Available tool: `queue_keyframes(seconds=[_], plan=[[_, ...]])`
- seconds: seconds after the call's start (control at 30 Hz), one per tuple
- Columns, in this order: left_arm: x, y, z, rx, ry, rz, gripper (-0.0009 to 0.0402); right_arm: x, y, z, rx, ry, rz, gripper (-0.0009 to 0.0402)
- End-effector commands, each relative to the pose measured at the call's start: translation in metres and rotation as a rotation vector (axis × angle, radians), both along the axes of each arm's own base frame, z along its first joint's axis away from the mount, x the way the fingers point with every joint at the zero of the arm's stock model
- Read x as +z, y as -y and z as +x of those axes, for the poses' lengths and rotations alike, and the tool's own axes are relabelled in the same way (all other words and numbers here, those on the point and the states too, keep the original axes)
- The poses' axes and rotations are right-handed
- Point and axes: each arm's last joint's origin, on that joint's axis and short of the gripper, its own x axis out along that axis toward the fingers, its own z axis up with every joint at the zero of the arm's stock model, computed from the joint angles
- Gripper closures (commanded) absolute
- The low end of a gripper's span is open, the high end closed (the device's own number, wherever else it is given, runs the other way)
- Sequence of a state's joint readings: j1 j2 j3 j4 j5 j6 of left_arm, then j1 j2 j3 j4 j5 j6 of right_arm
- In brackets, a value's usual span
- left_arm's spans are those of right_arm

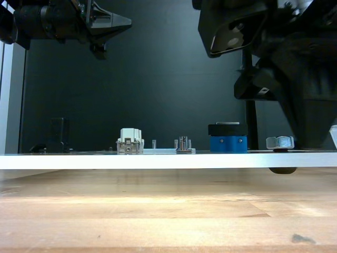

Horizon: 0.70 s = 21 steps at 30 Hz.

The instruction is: Unfasten the M12 fastener and place in the container

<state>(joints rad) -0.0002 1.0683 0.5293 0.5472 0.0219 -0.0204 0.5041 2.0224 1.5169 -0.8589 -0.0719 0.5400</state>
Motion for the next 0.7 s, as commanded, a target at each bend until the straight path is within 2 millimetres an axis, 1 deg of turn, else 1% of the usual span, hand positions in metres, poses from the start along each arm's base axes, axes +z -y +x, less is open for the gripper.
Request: queue_keyframes(seconds=[0.03,0.13,0.17,0.23,0.3,0.37,0.5,0.7], plan=[[0.000,0.000,0.000,0.000,0.000,0.000,0.0393,0.001,0.001,-0.001,0.007,0.000,-0.003,0.0393],[0.000,0.000,0.000,0.000,0.000,0.000,0.0393,0.002,0.003,-0.002,-0.008,0.012,-0.061,0.0393],[0.000,0.000,0.000,0.000,0.000,0.000,0.0393,0.004,0.005,-0.003,-0.035,0.032,-0.112,0.0393],[0.000,0.000,0.000,0.000,0.000,0.000,0.0393,0.008,0.012,-0.005,-0.145,0.073,-0.256,0.0393],[0.000,0.000,0.000,0.000,0.000,0.000,0.0393,0.016,0.015,-0.007,-0.175,0.089,-0.324,0.0393],[0.000,0.000,0.000,0.000,0.000,0.000,0.0393,0.020,0.016,-0.008,-0.161,0.087,-0.340,0.0393],[0.000,0.000,0.000,0.000,0.000,0.000,0.0393,0.022,0.017,-0.010,-0.159,0.077,-0.339,0.0393],[0.000,0.000,0.000,0.000,0.000,0.000,0.0393,0.027,0.014,-0.011,-0.146,0.041,-0.245,0.0393]])
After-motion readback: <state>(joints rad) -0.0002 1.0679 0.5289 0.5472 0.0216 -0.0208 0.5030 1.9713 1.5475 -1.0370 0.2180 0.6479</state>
